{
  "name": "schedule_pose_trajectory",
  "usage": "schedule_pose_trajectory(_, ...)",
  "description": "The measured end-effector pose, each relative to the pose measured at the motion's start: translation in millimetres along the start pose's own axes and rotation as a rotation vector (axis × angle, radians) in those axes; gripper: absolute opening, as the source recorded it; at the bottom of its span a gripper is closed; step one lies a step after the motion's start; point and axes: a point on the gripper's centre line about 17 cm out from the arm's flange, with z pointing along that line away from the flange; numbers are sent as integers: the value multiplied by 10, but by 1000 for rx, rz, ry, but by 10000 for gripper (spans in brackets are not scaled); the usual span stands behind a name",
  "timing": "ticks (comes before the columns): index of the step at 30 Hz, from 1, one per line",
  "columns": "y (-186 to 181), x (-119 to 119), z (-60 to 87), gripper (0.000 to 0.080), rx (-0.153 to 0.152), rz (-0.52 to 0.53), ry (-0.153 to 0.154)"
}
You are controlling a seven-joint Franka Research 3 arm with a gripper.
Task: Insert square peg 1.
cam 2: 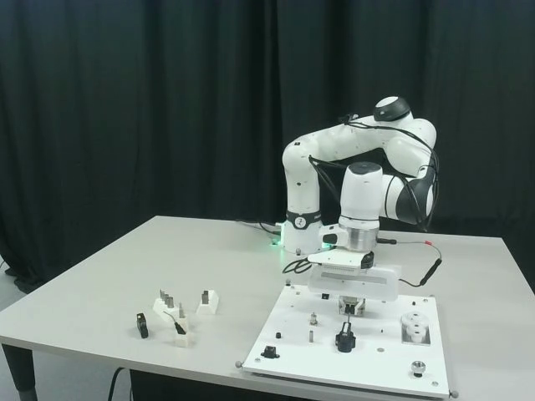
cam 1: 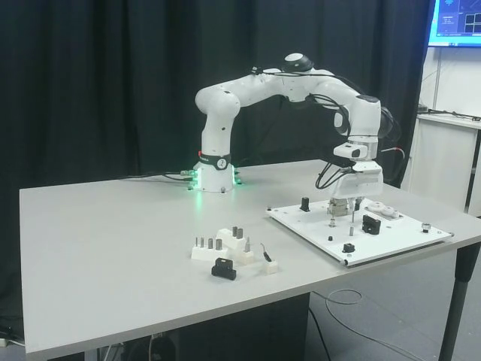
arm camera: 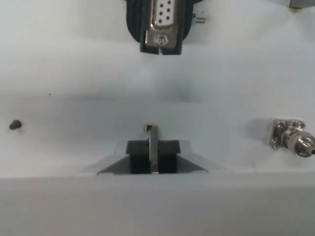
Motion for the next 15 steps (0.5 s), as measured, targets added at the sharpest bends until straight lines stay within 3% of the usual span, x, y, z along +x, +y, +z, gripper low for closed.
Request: schedule_pose_trajectory(15, -3, -13, 13, 30, 0, 0, -2)
